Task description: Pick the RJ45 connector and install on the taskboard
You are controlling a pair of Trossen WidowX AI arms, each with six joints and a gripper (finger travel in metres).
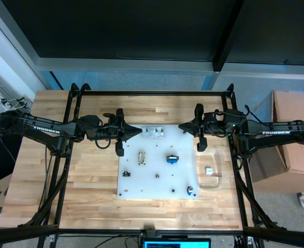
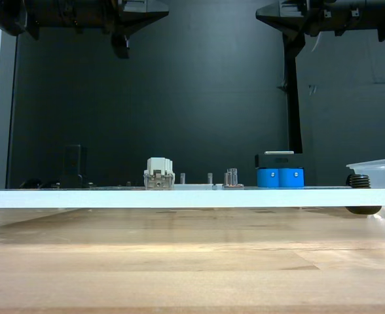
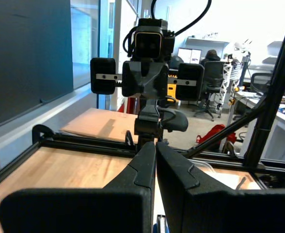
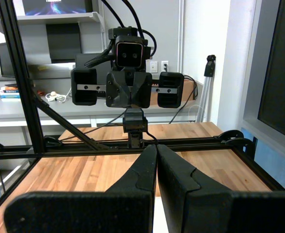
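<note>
Greyish speck on the blue jack (image 1: 192,191) at the white board (image 1: 141,183)'s near right corner, RJ45 connector or not, I cannot tell, and beyond, high over its far edge, left gripper (image 1: 140,131) and right gripper (image 1: 181,127) hang clenched, empty, apart.

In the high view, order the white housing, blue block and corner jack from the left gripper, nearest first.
Left gripper, above the board's far edge, faces the right gripper.
1. White housing, board's left.
2. Blue block, middle.
3. Blue jack, near right corner.
</note>
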